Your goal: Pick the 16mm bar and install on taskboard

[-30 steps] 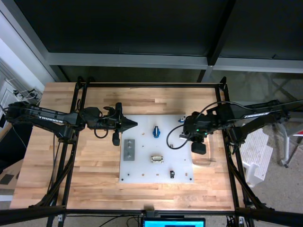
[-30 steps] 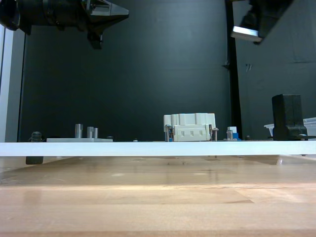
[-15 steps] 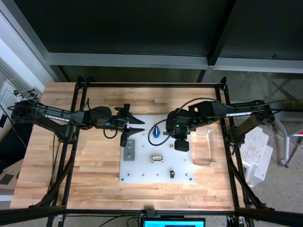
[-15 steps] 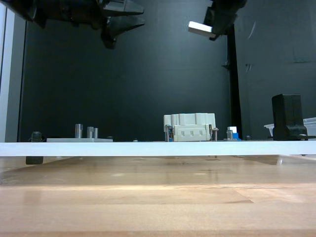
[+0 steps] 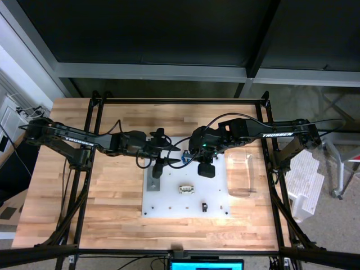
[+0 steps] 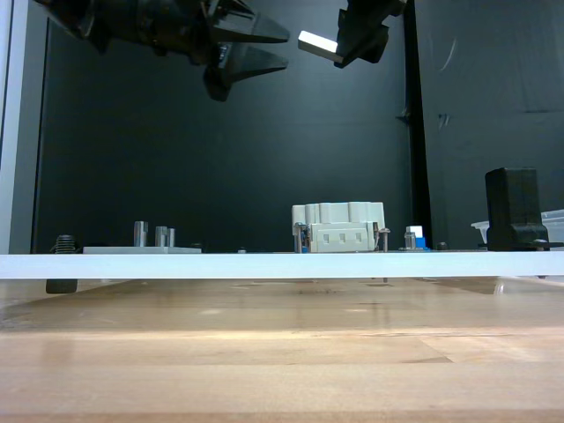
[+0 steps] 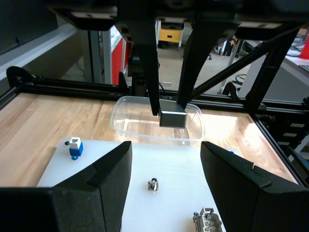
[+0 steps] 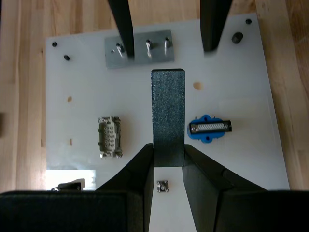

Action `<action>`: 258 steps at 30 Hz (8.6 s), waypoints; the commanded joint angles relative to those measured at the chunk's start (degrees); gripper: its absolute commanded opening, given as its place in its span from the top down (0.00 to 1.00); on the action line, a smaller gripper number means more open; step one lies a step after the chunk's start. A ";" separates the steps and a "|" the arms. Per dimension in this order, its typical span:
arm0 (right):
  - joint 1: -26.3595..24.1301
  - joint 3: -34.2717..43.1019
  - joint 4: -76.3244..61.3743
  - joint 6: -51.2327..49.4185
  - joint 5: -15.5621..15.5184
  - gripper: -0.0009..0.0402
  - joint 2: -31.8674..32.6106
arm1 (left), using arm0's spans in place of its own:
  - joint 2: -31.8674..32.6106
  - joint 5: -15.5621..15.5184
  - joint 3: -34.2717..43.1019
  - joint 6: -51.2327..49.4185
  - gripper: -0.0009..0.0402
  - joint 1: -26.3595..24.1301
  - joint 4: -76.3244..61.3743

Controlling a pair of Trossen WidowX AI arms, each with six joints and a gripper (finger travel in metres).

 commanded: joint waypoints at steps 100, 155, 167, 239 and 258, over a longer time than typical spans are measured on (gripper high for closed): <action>2.01 -23.85 36.28 -8.17 8.04 0.32 -21.29 | -0.37 -4.35 5.07 -2.14 0.83 0.02 6.86; 0.83 -48.41 85.40 3.54 7.89 0.46 -25.33 | -0.37 -4.13 5.07 -1.27 0.83 0.00 13.22; 0.79 -48.41 85.53 3.43 7.37 0.70 -25.33 | -0.37 -4.13 5.07 -1.27 0.83 0.00 13.20; 13.16 -17.38 -1.05 6.80 1.07 0.97 -6.54 | -8.46 -3.89 2.69 1.09 0.58 0.00 0.04; 19.37 -17.49 -5.14 13.33 -1.55 0.97 1.90 | -8.46 -3.89 2.69 1.09 0.58 0.02 0.04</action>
